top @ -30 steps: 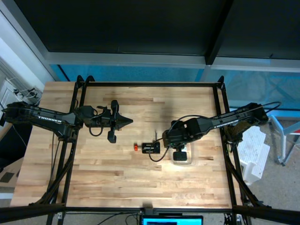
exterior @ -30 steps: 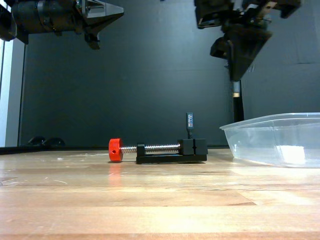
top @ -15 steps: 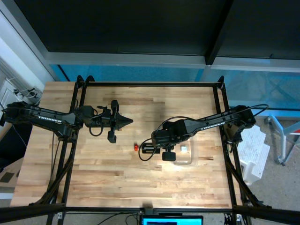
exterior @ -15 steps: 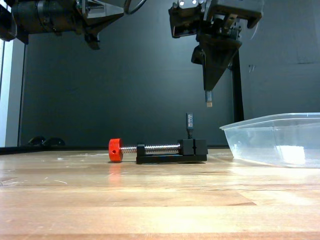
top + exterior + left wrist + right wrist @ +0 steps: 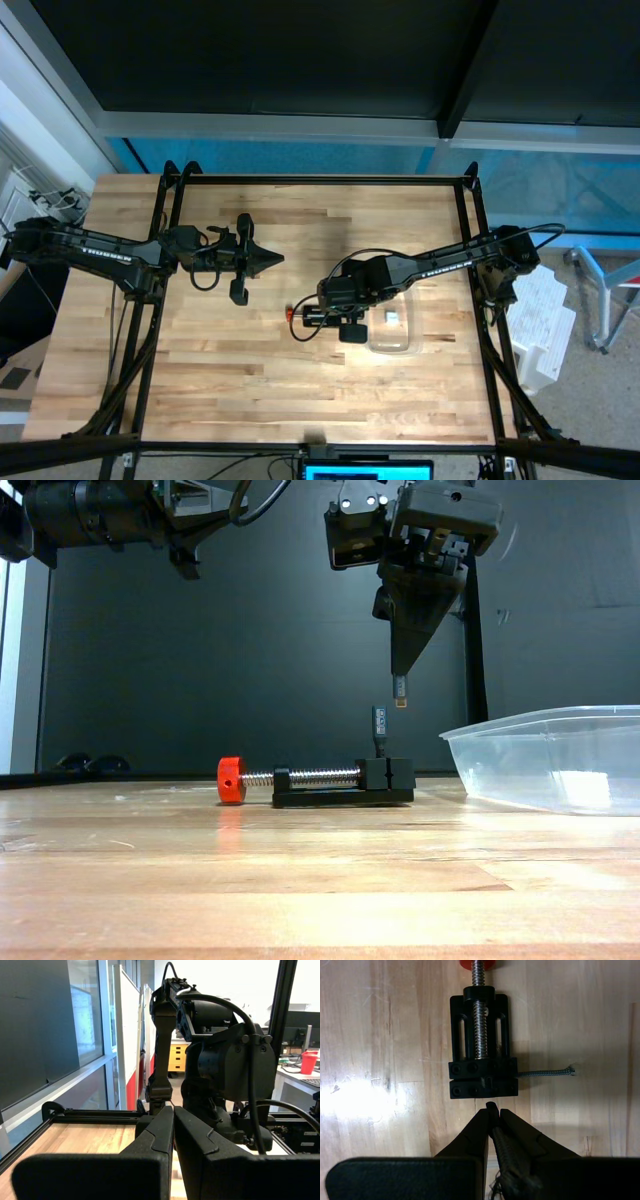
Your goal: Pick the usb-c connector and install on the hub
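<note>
Above the vise [image 5: 388, 776], the right gripper [image 5: 401, 672] points straight down, its fingers clamped on the usb-c connector [image 5: 401, 690]. The connector hangs upright, plug end down, just above and slightly right of the hub [image 5: 379, 723], clear of it. The hub stands upright in the vise, near a clear tub [image 5: 540, 760]. The left gripper [image 5: 173, 1127] hovers high over the left side of the table [image 5: 200, 380], fingers pressed together on nothing

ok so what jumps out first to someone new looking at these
The right gripper pinches the usb-c connector point-down, just above and clear of the hub, which stands upright in a black vise with a red knob. The left gripper hangs shut, high at the left; a clear tub sits at the right.
</note>
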